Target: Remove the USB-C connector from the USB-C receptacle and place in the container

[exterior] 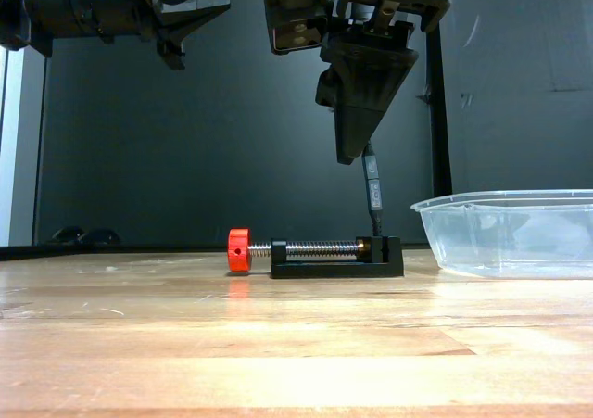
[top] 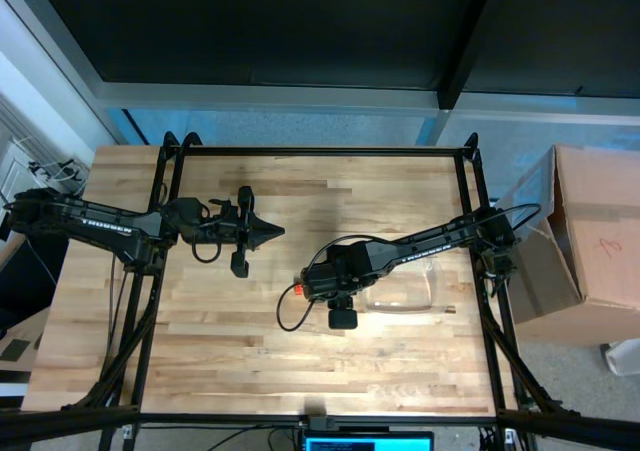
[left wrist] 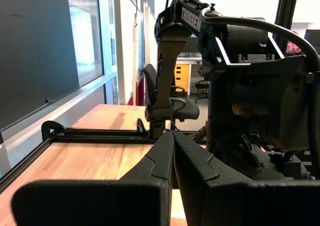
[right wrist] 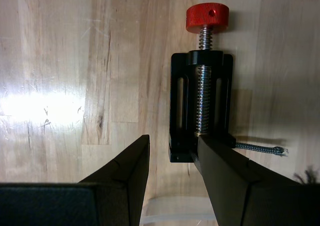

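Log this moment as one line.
connector: upright in clamp, not held | right gripper: open, tips at its top | left gripper: shut, raised, left of clamp | container: right of clamp

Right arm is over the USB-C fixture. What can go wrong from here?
1. Right gripper is open, and the USB-C connector, upright in the clamp fixture, stands by one finger, off-centre: closing may shove it sideways.
2. No fastening shows on the fixture; pulling may lift it.
Left gripper hovers shut, further left.
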You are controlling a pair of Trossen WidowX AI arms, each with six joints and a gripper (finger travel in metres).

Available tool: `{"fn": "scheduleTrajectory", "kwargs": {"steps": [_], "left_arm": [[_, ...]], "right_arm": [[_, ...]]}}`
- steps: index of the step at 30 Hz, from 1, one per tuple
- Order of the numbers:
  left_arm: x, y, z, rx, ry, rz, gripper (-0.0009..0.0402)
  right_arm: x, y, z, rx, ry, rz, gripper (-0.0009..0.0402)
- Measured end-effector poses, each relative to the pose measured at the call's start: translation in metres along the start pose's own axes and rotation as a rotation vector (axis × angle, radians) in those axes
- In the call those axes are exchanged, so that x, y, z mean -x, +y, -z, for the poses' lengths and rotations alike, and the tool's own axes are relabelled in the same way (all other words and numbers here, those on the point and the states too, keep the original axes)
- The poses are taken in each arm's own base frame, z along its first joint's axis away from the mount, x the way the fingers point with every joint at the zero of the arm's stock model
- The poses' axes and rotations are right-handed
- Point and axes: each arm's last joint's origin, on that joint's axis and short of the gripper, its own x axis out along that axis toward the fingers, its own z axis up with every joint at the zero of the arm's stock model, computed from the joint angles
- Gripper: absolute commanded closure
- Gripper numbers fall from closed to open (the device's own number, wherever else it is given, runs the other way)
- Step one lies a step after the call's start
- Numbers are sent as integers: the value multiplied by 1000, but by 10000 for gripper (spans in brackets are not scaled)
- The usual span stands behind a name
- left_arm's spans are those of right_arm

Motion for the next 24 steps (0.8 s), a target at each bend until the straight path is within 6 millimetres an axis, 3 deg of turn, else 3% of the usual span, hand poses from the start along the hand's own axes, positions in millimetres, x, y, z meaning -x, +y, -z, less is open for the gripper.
{"fn": "scheduleTrajectory", "kwargs": {"steps": [9, 17, 24], "left_arm": [[0, 0, 0, 0, -1, 0, 393], [0, 0, 0, 0, 0, 0, 393], [0, 0, 0, 0, 0, 0, 393]], "right_arm": [[-15, -1, 9, 0, 34, 8, 285], [-17, -2, 8, -6, 19, 10, 398], [-17, -2, 8, -17, 18, 10, 392]]}}
